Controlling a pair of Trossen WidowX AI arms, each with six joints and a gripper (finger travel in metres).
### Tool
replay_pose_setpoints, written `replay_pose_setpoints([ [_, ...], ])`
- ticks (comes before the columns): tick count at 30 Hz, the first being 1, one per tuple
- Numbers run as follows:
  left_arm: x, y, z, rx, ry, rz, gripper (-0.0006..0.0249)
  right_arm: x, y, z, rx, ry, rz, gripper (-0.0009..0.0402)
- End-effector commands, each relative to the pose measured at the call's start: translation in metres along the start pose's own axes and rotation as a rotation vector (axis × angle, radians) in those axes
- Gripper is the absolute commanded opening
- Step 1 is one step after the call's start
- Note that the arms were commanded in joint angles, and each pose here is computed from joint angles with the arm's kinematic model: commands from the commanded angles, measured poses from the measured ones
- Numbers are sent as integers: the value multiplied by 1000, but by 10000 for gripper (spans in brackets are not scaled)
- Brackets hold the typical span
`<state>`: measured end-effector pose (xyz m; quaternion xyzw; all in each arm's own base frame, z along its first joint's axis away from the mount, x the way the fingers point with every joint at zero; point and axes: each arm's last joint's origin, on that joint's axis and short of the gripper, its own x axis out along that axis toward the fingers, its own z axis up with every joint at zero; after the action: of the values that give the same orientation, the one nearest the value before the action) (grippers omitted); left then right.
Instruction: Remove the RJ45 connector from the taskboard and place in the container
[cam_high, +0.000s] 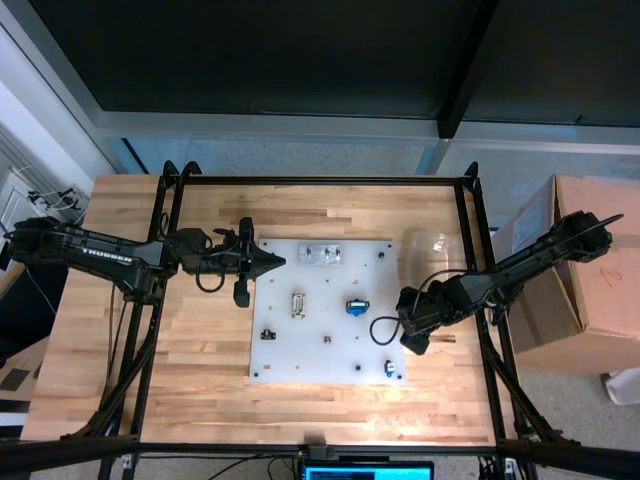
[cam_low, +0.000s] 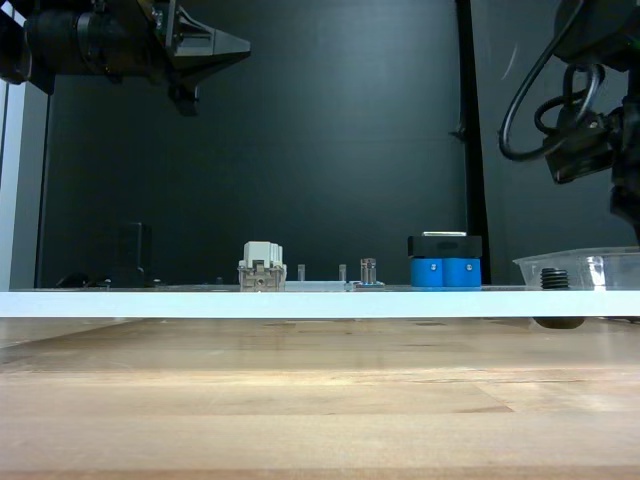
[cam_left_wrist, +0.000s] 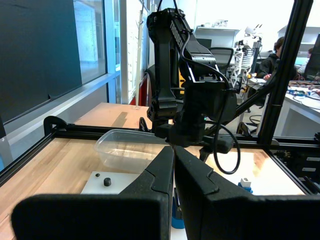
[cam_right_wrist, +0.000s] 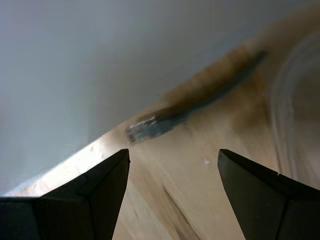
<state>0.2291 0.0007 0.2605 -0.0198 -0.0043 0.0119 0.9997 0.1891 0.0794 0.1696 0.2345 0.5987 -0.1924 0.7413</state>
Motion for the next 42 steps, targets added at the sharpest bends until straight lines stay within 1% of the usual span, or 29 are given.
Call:
replay_pose_setpoints([
  [1, 0, 0, 0, 0, 0, 0, 0, 0, -1, 1, 108, -24, -13, 247],
  [6, 0, 0, 0, 0, 0, 0, 0, 5, 1, 3, 207, -36, -30, 247],
  [13, 0, 0, 0, 0, 0, 0, 0, 17, 5, 5, 264, -36, -59, 247],
  [16, 0, 0, 0, 0, 0, 0, 0, 21, 7, 7, 292, -58, -51, 247],
  [19, 0, 0, 0, 0, 0, 0, 0, 24, 9, 8, 304, -68, -49, 247],
  [25, 0, 0, 0, 0, 0, 0, 0, 30, 10, 8, 313, -50, -71, 247],
  [35, 0, 0, 0, 0, 0, 0, 0, 30, 9, 6, 311, -15, -67, 247],
  [38, 0, 0, 0, 0, 0, 0, 0, 30, 10, 6, 311, 0, -60, 235],
  [42, 0, 0, 0, 0, 0, 0, 0, 30, 10, 6, 309, 6, -57, 193],
])
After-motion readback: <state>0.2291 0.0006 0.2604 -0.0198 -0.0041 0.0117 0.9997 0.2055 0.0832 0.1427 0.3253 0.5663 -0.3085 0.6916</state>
